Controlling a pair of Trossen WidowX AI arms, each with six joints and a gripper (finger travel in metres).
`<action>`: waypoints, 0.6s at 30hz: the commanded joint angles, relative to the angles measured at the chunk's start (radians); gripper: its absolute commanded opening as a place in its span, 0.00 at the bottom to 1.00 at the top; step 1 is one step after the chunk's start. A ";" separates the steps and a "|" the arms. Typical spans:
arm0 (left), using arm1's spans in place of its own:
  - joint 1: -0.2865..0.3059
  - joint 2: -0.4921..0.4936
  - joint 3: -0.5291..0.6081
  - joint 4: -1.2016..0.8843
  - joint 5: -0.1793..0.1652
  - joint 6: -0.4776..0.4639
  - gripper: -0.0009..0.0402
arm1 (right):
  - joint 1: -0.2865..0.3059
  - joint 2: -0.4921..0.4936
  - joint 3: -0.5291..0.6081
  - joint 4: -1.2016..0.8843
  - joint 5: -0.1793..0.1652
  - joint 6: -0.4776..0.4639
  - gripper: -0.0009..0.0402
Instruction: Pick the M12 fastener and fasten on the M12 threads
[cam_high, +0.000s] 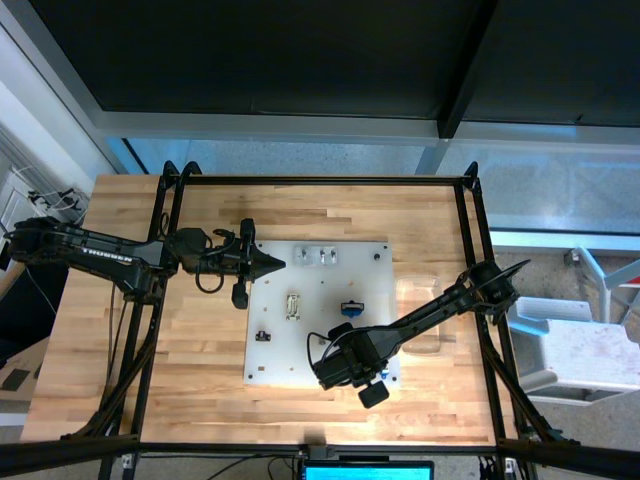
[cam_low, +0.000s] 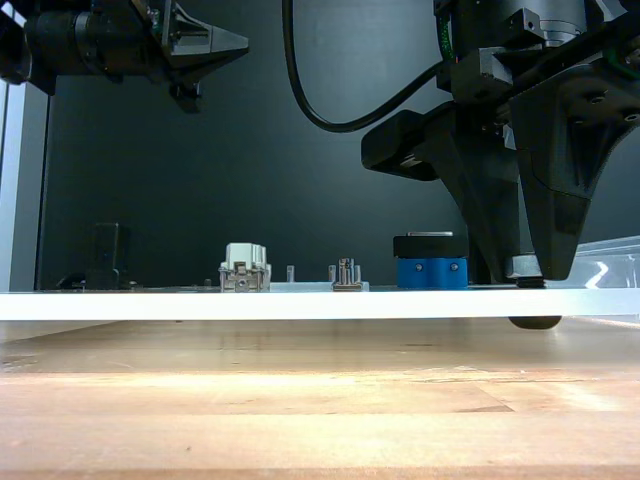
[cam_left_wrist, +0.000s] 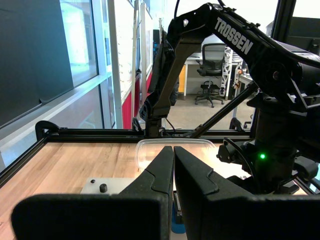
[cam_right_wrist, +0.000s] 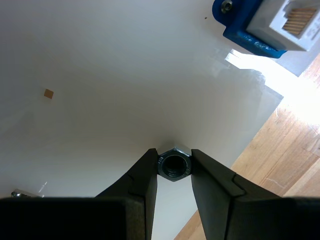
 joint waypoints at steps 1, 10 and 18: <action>0.000 0.000 0.000 0.000 0.000 0.000 0.02 | 0.000 0.001 0.000 0.005 -0.004 -0.002 0.02; 0.000 0.000 0.000 0.000 0.000 0.000 0.02 | 0.001 0.001 0.000 0.000 -0.004 -0.001 0.02; 0.000 0.000 0.000 0.000 0.000 0.000 0.02 | 0.000 -0.001 0.000 0.005 -0.004 -0.001 0.13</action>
